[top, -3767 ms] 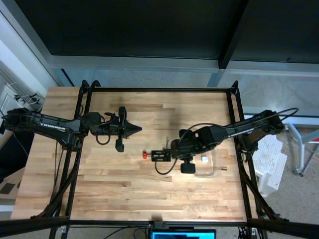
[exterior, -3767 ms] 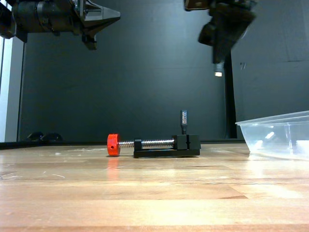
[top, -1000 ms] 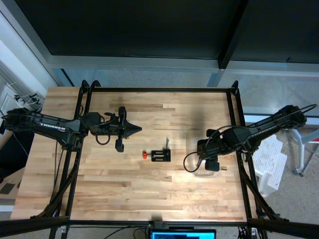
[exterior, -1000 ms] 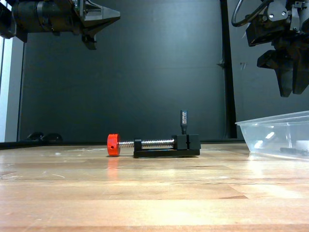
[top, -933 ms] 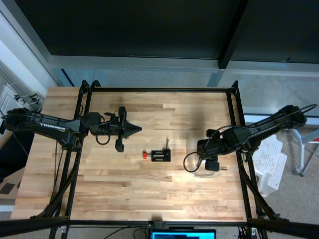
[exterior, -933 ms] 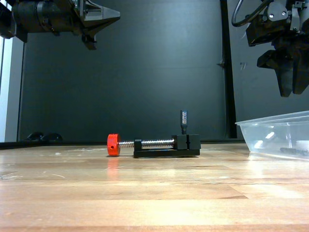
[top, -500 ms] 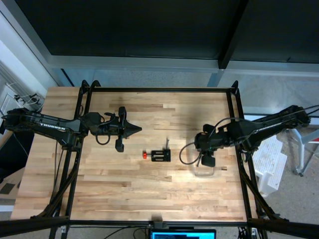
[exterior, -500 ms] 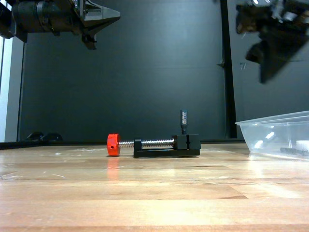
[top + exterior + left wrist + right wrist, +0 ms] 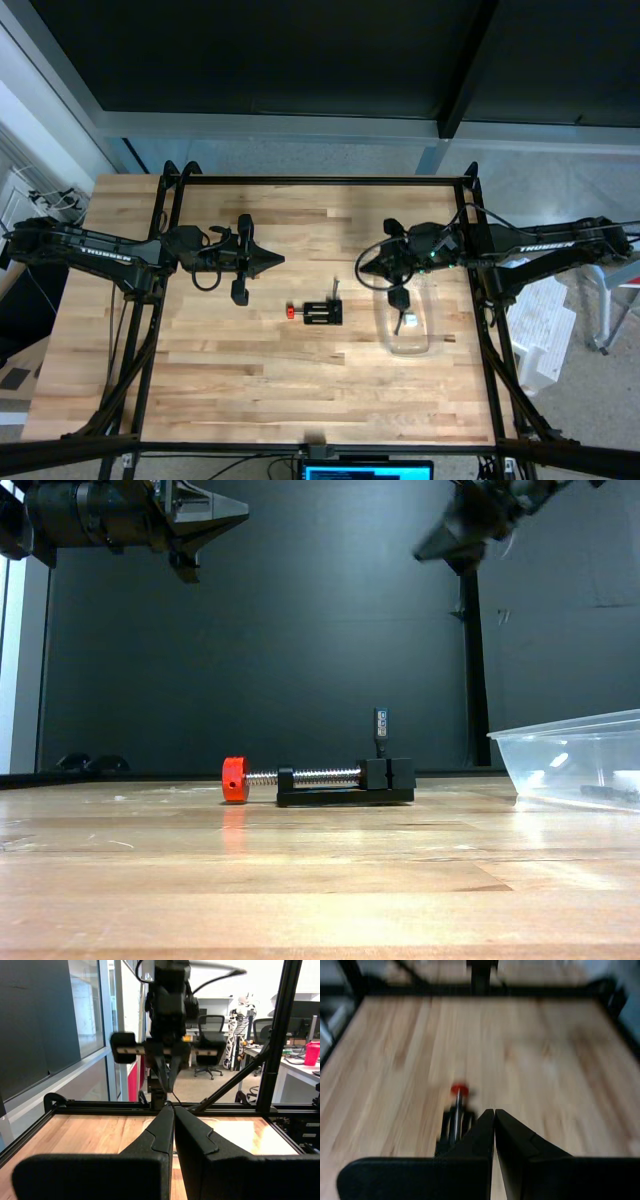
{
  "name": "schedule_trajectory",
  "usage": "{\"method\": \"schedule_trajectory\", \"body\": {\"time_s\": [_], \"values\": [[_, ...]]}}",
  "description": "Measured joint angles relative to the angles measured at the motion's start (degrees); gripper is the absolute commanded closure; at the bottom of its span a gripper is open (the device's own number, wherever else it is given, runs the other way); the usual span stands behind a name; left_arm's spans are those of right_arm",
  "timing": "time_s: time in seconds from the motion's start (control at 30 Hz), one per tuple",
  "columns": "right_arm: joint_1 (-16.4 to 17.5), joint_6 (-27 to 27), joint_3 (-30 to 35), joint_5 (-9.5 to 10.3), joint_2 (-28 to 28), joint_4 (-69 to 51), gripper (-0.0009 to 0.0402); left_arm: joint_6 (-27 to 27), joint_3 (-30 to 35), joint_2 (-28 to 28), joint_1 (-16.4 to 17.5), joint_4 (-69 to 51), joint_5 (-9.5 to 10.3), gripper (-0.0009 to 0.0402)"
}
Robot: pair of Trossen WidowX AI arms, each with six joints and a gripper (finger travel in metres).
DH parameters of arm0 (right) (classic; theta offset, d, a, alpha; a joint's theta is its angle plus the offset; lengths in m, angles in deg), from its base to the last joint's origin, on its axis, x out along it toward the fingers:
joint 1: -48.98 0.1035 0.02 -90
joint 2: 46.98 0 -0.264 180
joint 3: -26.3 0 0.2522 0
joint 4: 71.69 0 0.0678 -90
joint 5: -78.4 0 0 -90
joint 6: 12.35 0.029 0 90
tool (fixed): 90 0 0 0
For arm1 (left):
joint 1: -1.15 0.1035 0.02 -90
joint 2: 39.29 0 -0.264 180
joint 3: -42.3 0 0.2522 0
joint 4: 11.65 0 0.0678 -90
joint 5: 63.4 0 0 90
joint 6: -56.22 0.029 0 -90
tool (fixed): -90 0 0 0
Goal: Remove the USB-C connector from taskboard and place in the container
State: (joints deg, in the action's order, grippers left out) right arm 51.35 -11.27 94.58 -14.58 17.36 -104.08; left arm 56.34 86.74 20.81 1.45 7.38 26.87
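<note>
The USB-C connector [image 9: 606, 793] is lying flat on the bottom of the container [image 9: 407, 352], close to a small white cube [image 9: 410, 320] that is sitting in there too. The container is resting on the table [image 9: 250, 380] toward the right side, and its clear walls are standing up all around the plug. The taskboard [image 9: 322, 313] is sitting a little way to the left of the container, not touching it, with bare wood showing between them. Its red knob [image 9: 291, 311] is pointing left, and a thin grey pin [image 9: 380, 730] is sticking straight up from its other end. The right hand [image 9: 360, 271] is hanging high in the air, about over that gap, and pointing left. Its fingers are pressing together and holding nothing. The left hand [image 9: 280, 259] is floating high over the left half of the table, well apart from everything, and pointing right. Its fingers are squeezing together too, with nothing in them. Lots of open wood is lying in front of the taskboard, all the way to the near edge.
</note>
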Motion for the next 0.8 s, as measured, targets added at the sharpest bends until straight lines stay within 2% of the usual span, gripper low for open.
{"method": "schedule_trajectory", "body": {"time_s": [0.1,0.13,0.37,0.8], "values": [[-2.19,-0.17,-2.19,5.22,0.00,9.22,0.0393,-0.02,0.00,0.00,0.00,0.02,0.00,0.0393],[-2.78,-0.20,-3.21,6.25,0.00,12.66,0.0393,0.00,0.02,0.00,0.00,0.02,0.00,0.0393],[-3.93,-2.58,-9.29,5.51,0.00,29.66,0.0393,0.00,0.02,0.00,0.00,0.02,0.00,0.0393],[-3.93,-3.26,-14.32,5.57,0.00,43.78,0.0393,0.00,0.00,0.00,0.00,0.02,0.00,0.0393]]}}
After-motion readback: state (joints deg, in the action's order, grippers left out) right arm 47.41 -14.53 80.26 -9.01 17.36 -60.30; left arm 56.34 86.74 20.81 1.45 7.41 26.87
